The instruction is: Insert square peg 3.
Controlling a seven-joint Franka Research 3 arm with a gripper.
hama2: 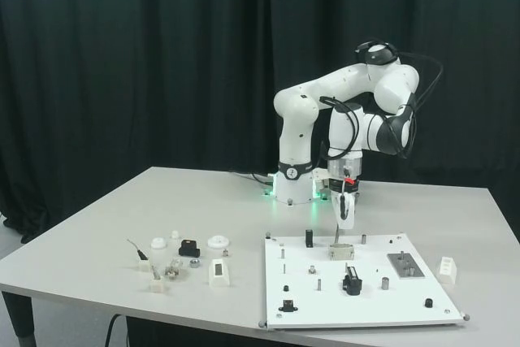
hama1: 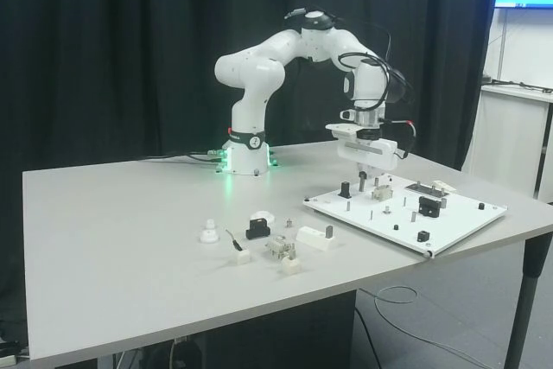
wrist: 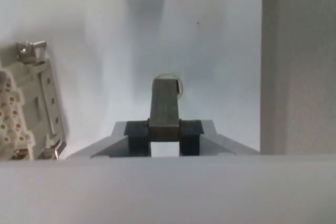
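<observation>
The gripper point(wrist: 165, 139) is clenched on the square peg point(wrist: 165, 106): in the wrist view the two black pads press its grey sides, and the peg sticks out straight beyond the fingertips, so its long axis continues the axis of the hand and points down at the white board point(hama2: 357, 302). The relation that matters for the coming move is therefore vertical. The peg hangs above the board and does not touch it yet, as far as I can judge, and its free end sits over a small round ring point(wrist: 178, 86) on the white surface (whether this ring marks the right hole I cannot tell). In the second room view the gripper point(hama2: 344, 210) hovers over the back part of the board, just above a small grey block point(hama2: 341, 250) standing there, nearer to the board's back edge than to its front edge. A pale multi-pin connector point(wrist: 29, 106) lies on the board to one side of the hand. The board itself rests on the grey table point(hama1: 112, 213), at the corner far from the loose small parts point(hama1: 259, 239), which lie well apart near the table's front edge. Black curtains close the room behind the arm, and green light glows at its base point(hama1: 244, 164).
</observation>
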